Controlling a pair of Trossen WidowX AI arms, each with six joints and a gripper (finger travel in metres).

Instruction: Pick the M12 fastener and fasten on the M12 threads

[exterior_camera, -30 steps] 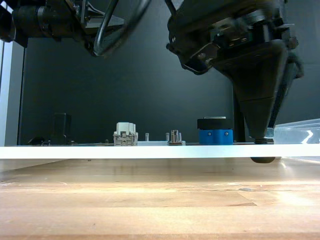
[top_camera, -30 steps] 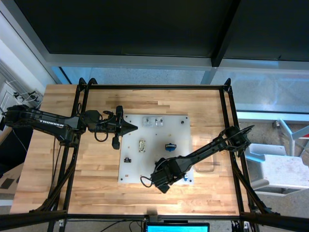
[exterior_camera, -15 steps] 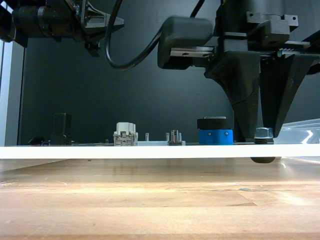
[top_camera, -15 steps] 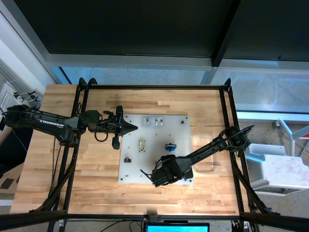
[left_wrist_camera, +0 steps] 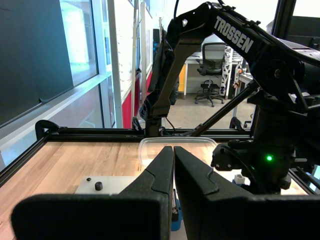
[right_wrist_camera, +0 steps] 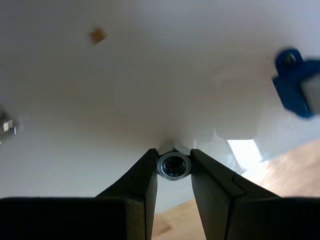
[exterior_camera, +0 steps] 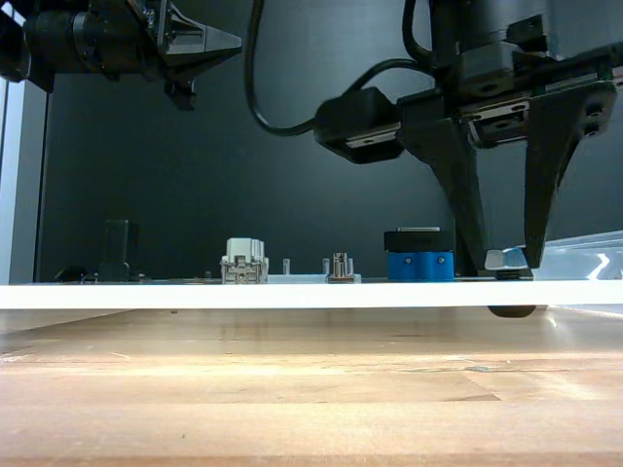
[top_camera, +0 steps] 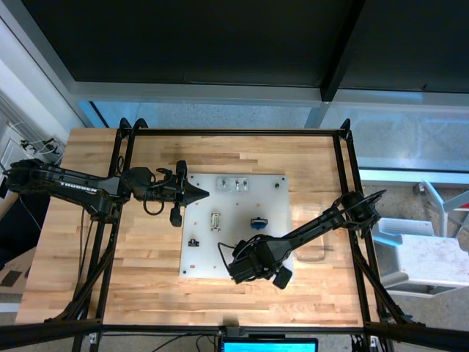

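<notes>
M12 fastener [right_wrist_camera: 174, 166], a small silvery ring with faceted sides and a dark bore, sits pinched between the two black tapered fingers [right_wrist_camera: 142, 176] of the right gripper [exterior_camera: 504, 268], which are clenched on its flats. In the low view, at the lower right of the frame, the nut rests atop the M12 threads [exterior_camera: 507, 276], a short dark ribbed stud rising from the near right edge of the white board [top_camera: 220, 249]. Whether the threads have caught cannot be told. The long wedge-shaped fingers come straight down on either side of the nut. Just left of them stands the blue fitting [exterior_camera: 421, 266], blocky with a dark round cap. Farther left, near the frame's centre, is a pale grey connector [exterior_camera: 244, 263] with a notched top. Behind the stud, at the right edge of that view, shows the glossy wall of the clear tray [exterior_camera: 589, 255]. The left gripper [top_camera: 198, 194] hangs over the board's far left edge, at centre left of the high view, well apart from the nut. Its matte black fingers are pressed together on nothing. The board lies on a wooden table [top_camera: 110, 279] of pale butcher-block strips.
</notes>
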